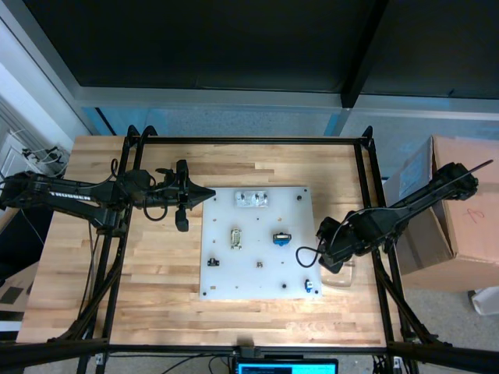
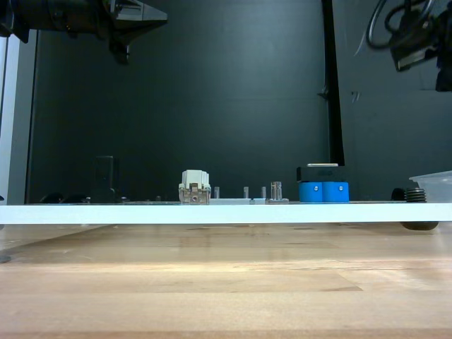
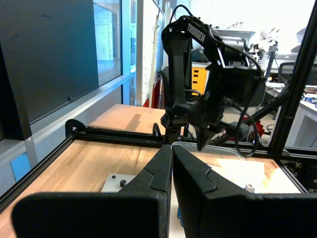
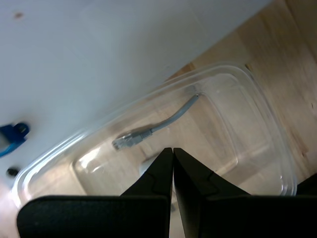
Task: Pick the RJ45 connector and install on the taskboard
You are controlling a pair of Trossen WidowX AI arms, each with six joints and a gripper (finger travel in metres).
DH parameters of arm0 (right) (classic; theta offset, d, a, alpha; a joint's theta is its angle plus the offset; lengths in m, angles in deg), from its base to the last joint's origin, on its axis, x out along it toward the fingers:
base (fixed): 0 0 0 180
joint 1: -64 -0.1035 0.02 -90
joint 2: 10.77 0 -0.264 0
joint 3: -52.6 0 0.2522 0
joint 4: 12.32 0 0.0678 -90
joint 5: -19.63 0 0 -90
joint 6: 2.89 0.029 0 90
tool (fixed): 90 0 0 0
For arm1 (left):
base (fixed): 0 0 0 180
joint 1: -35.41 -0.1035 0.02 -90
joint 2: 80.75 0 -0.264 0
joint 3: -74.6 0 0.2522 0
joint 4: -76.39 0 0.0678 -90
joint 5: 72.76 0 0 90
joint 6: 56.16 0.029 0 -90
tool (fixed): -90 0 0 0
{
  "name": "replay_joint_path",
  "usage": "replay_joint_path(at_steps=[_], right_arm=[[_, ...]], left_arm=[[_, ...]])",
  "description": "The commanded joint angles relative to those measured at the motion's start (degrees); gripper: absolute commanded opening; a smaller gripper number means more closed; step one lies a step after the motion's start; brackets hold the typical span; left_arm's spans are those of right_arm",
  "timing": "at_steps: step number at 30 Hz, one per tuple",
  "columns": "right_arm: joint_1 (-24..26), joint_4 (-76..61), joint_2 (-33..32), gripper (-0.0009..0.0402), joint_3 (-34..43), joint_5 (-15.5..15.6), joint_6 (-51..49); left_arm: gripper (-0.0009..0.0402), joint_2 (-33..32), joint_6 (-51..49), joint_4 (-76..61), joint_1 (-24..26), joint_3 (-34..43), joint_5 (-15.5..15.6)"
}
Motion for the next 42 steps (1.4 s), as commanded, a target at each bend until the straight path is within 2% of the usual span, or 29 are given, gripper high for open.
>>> replay_joint_path(at_steps=[1,11,16,21,28,39,42], right_arm=[[0.48,1.97,-0.39,0.0013,-2.54,0.22,3.93],[2.54,18.03,-0.26,0.0113,-14.51,1.01,8.63],[4.57,22.05,-0.9,0.0138,-17.9,0.76,10.21],[5.01,25.2,-2.78,0.0145,-19.56,0.44,10.93],[5.25,25.88,-4.63,0.0119,-19.69,0.57,10.91],[5.25,26.1,-4.81,-0.0004,-19.74,1.25,10.88],[5.25,26.1,-4.81,0.0006,-19.63,1.33,10.91]], left_arm=[[0.0,-0.02,0.0,0.02,0.0,0.02,-0.02],[0.0,-0.02,0.0,0.02,-0.02,0.02,-0.02],[0.0,-0.02,0.0,0.02,-0.02,0.02,-0.02],[0.0,-0.02,0.0,0.02,-0.02,0.02,-0.02],[0.0,-0.02,0.0,0.02,-0.02,0.02,-0.02],[0.0,-0.02,0.0,0.0,-0.02,0.02,-0.02],[0.0,-0.02,0.0,0.02,-0.02,0.02,-0.02]])
